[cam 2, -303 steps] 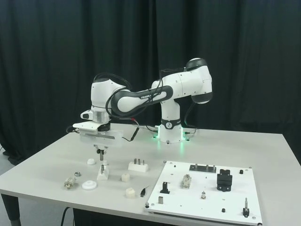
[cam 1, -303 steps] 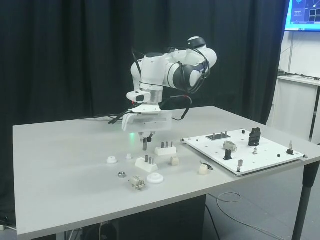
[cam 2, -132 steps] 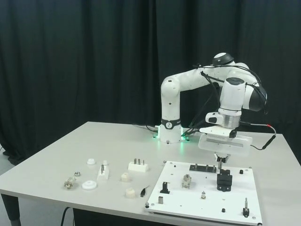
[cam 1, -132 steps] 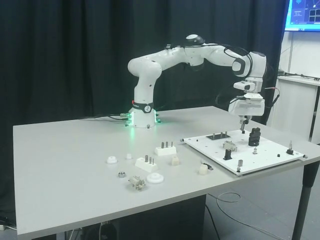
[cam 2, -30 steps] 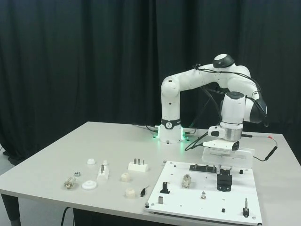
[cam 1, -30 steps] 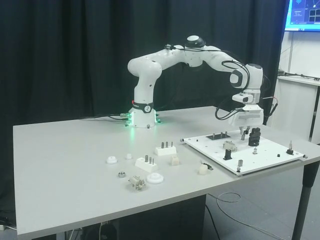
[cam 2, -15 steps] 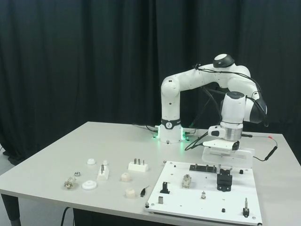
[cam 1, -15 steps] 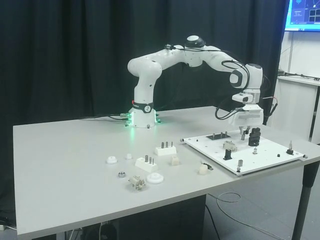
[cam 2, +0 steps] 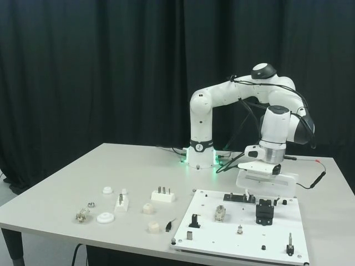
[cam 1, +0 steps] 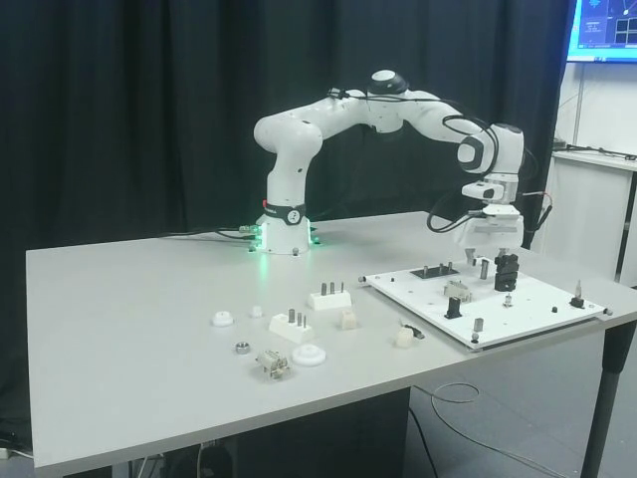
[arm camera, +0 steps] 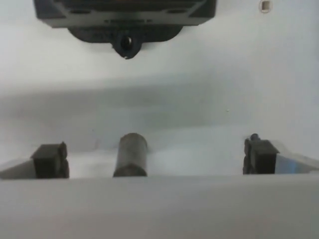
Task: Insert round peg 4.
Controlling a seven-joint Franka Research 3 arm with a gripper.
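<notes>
The round peg [arm camera: 130, 155] stands upright between my gripper's [arm camera: 154, 159] two fingertips [arm camera: 50, 160], nearer one than the other and touched by neither, so I read the gripper as open and the peg as let go. I take the peg to be seated in the white board [cam 1: 518, 309] near the board's back edge, close to the black block [cam 1: 508, 271] and the black plate [cam 2: 239, 198] with its small posts; in the room views the gripper [cam 2: 256, 191] hangs just above that spot, at the far right part of the grey counter [cam 1: 129, 319]. My judgement is that the step in hand is clearing away. To do it well I would lift straight up along the peg's axis, keeping both fingers apart from it, and only swing sideways once the tips are above its top, so nothing tips it or catches the black fixture [arm camera: 124, 22] just beyond. Loose white parts [cam 1: 297, 329] near the counter's front stay well apart from this.
</notes>
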